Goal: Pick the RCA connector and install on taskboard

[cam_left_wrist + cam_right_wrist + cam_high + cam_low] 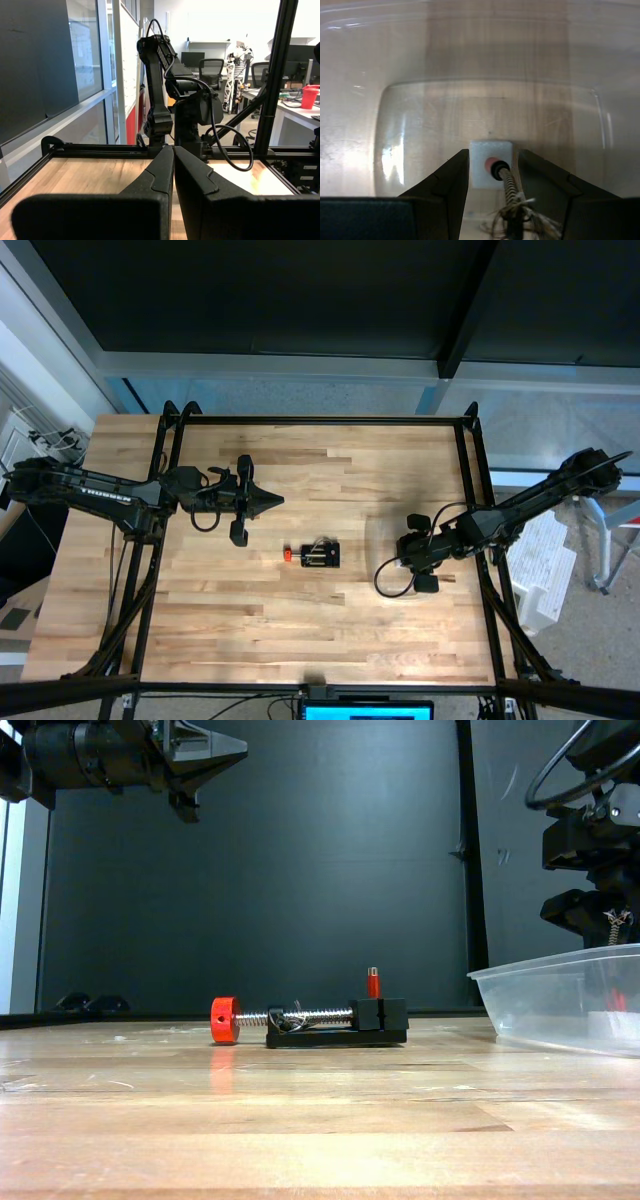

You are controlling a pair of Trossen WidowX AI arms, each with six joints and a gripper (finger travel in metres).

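Black fingers point(450, 180) of the right gripper point(493, 154) are hanging spread wide apart inside the clear plastic tray point(470, 50), pointing down at its floor and gripping nothing. The small white cube point(481, 152) is sitting between them. Meanwhile the left gripper point(173, 152) is hovering high over the table's left side, fingers pressed together and empty, well apart from everything. The taskboard point(322, 556) is lying out on the wooden table point(300, 630) between the two arms, with its red knob point(225, 1020) facing the left arm and a little red plug point(373, 982) standing upright on it. The RCA connector point(498, 171) is poking into the white cube, right in the gap between the right gripper's fingers. Its coiled spring tail point(510, 187) is running back toward the wrist, and neither finger is touching it as far as I can tell.
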